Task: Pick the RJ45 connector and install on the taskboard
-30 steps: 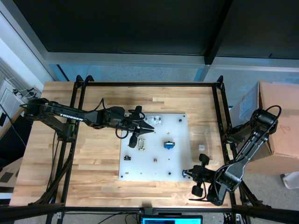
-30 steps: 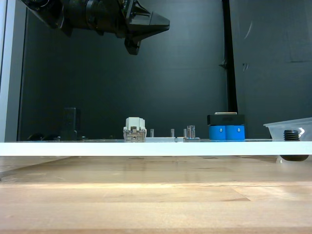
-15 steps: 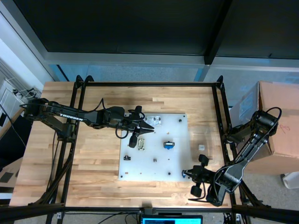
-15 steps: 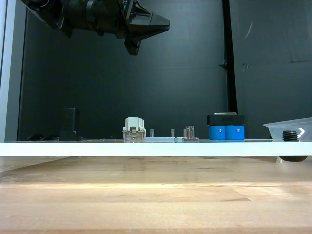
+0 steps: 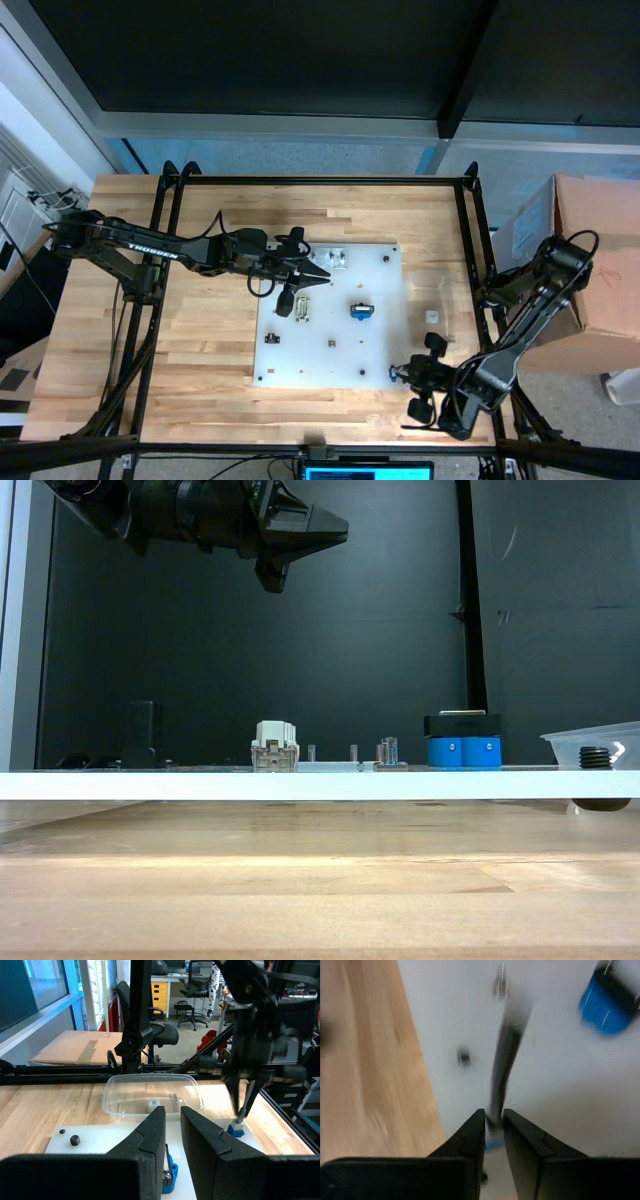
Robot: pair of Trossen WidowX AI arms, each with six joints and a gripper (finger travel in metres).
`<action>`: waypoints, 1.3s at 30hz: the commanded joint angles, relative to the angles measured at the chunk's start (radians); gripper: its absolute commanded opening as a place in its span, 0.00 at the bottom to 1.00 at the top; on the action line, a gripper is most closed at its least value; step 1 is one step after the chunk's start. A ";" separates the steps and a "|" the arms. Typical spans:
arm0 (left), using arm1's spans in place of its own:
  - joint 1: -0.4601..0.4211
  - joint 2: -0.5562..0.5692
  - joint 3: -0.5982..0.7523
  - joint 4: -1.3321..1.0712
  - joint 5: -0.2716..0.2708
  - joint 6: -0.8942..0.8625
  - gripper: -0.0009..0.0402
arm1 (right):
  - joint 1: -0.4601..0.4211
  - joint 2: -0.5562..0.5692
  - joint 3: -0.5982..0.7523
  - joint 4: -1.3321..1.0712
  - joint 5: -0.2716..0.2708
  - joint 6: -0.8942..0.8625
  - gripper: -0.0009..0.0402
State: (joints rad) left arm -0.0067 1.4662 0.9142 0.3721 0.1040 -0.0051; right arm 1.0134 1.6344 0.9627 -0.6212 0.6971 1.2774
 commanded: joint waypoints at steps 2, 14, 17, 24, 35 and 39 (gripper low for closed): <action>0.000 0.000 0.000 0.000 0.000 0.000 0.12 | 0.002 -0.024 0.008 0.004 0.057 -0.002 0.29; 0.000 0.001 0.000 0.000 0.000 0.000 0.12 | 0.000 -0.149 0.008 -0.083 -0.103 -0.055 0.44; 0.000 0.002 0.000 0.000 0.000 0.000 0.12 | 0.000 -0.200 0.008 -0.115 -0.116 -0.053 0.43; 0.000 0.002 0.000 0.000 0.000 0.000 0.12 | -0.006 -0.293 0.008 -0.180 -0.140 -0.059 0.37; 0.000 0.002 0.000 0.000 0.000 0.001 0.12 | -0.174 -0.549 0.008 -0.265 -0.257 -0.380 0.26; 0.000 0.002 0.002 0.008 0.000 0.001 0.12 | -0.335 -0.657 0.008 -0.269 -0.341 -0.559 0.19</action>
State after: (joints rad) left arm -0.0067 1.4677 0.9142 0.3756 0.1040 -0.0048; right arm 0.7292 1.0061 0.9707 -0.8917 0.3820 0.7734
